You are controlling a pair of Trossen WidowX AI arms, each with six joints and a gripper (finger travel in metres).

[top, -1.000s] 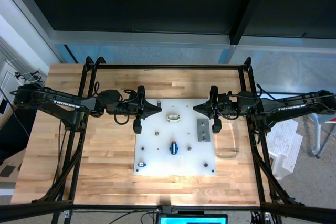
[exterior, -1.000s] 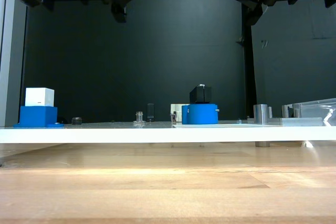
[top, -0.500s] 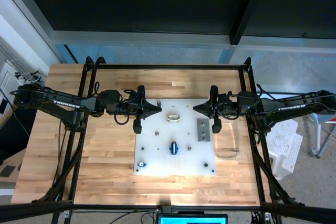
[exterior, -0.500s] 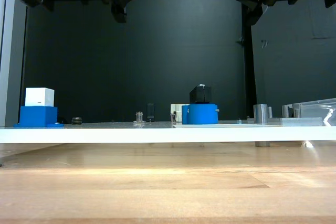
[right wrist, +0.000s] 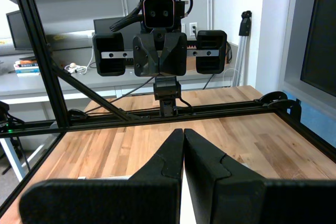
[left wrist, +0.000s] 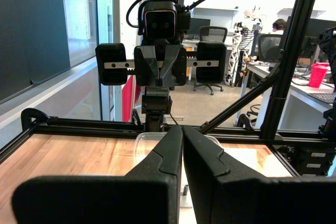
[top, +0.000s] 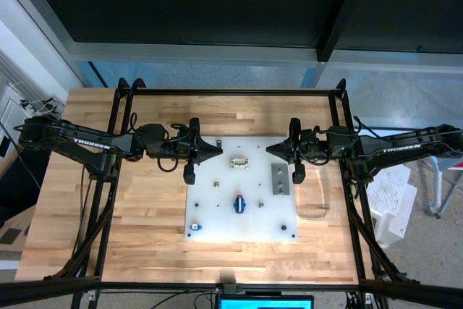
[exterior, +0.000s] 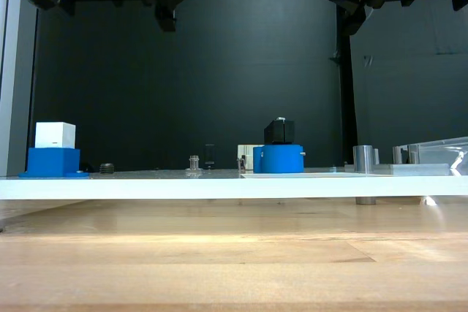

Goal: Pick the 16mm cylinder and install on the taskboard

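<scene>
1. Lettering in white, reading "TROSSEN", runs along the left arm (top: 87, 142) and the right arm (top: 398, 146).
2. The left claw (top: 218, 150) hangs high above the far left part of the white board (top: 217, 211). Its fingers (left wrist: 165, 161) are pressed together and hold nothing.
3. The right claw (top: 268, 149) hangs at the same height over the far right part, tip facing the left one. Its fingers (right wrist: 168, 163) are likewise pressed together and hold nothing.
4. The peg (top: 284, 228) stands upright on the board near its front right corner, well below and apart from both claws.
5. Also on the board are a grey block (top: 280, 179), a blue connector (top: 239, 204) near the middle, a beige connector (top: 238, 162) farther back, and a small blue-and-white block (top: 194, 227) at the front left corner.
6. A clear tray (top: 318, 193) lies on the wooden surface (top: 145, 208), just beside the board's right edge.
</scene>
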